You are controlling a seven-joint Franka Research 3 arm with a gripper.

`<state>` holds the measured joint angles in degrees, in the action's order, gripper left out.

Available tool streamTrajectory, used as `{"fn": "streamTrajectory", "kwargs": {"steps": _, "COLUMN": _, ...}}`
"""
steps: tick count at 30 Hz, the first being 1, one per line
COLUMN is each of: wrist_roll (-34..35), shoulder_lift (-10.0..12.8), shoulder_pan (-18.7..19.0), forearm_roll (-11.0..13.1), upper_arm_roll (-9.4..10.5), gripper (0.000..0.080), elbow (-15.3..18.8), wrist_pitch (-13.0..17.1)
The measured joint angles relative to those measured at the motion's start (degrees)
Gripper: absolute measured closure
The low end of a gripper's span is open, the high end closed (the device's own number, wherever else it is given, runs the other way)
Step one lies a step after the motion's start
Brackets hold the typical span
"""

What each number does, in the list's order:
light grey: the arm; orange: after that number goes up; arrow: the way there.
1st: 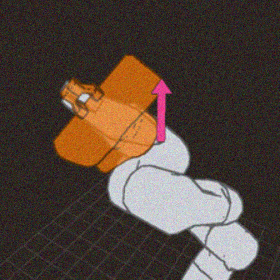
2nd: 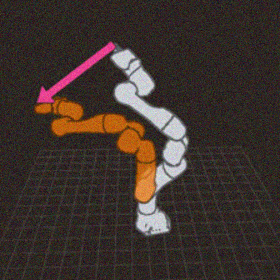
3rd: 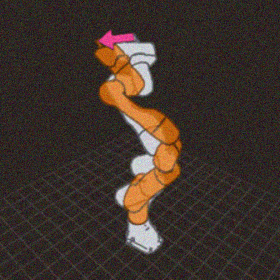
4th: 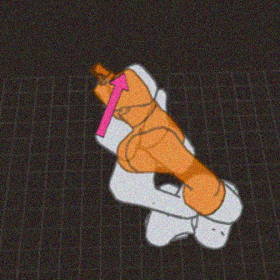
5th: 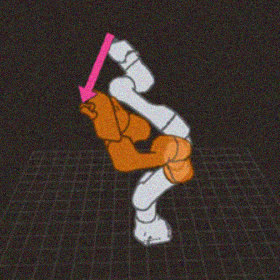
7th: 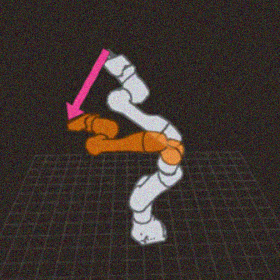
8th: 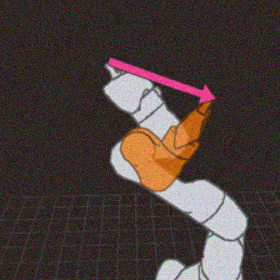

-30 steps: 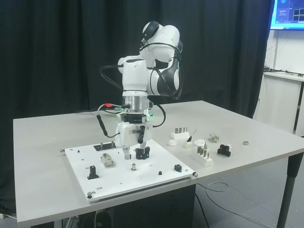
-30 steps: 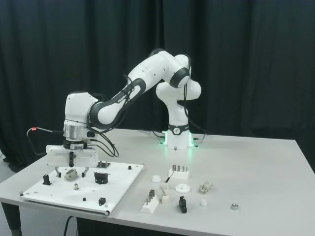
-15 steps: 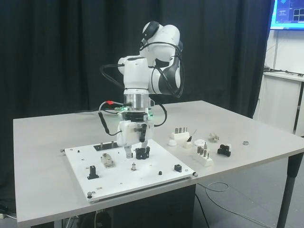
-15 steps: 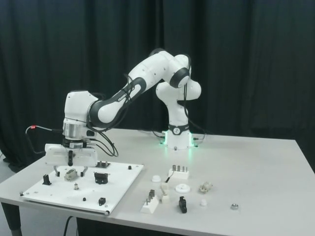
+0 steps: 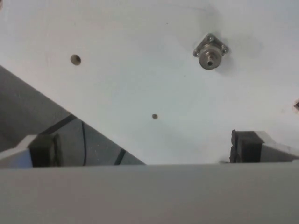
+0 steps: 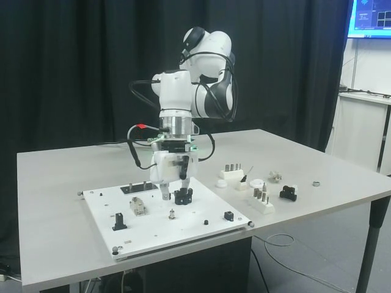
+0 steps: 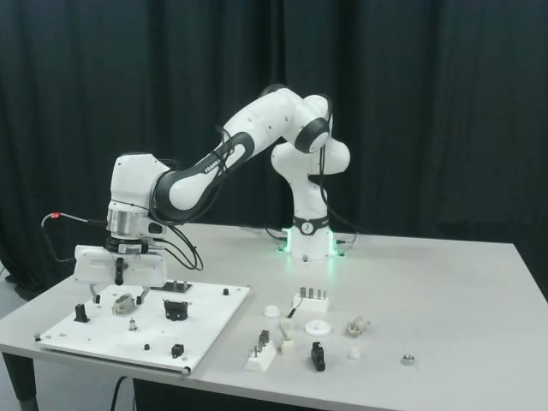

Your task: Pick Ethernet.

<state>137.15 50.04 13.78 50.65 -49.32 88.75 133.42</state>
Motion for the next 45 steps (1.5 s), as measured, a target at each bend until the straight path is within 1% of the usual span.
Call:
{"fn": "streamTrajectory", "kwargs": {"steps": 12, "wrist_roll": 0.0, "shoulder_lift": 0.0, "shoulder_pan": 0.0, "forearm_roll": 0.0, "upper_arm_roll": -0.44, "gripper": 0.0003, "elbow": -0.7, "wrist_pitch": -0.4}}
{"fn": "streamTrajectory", "kwargs": {"steps": 28, "wrist_roll": 0.3, "shoulder_lift": -0.4, "shoulder_pan": 0.2, "forearm_roll": 0.0, "upper_arm_roll": -0.82, "gripper": 0.0003, "elbow": -1.7, "wrist_pitch": -1.6}}
{"fn": "streamTrajectory", "kwargs": {"steps": 37, "wrist_roll": 0.6, "shoulder_lift": -0.5, "shoulder_pan": 1.3, "forearm_roll": 0.0, "upper_arm_roll": -1.63, "gripper": 0.0003, "elbow": -2.5, "wrist_pitch": -4.2}}
{"fn": "streamTrajectory", "kwargs": {"steps": 45, "wrist_roll": 0.6, "shoulder_lift": -0.9, "shoulder_pan": 3.7, "forearm_roll": -0.1, "upper_arm_roll": -3.23, "gripper": 0.0003, "elbow": -2.6, "wrist_pitch": -6.8}}
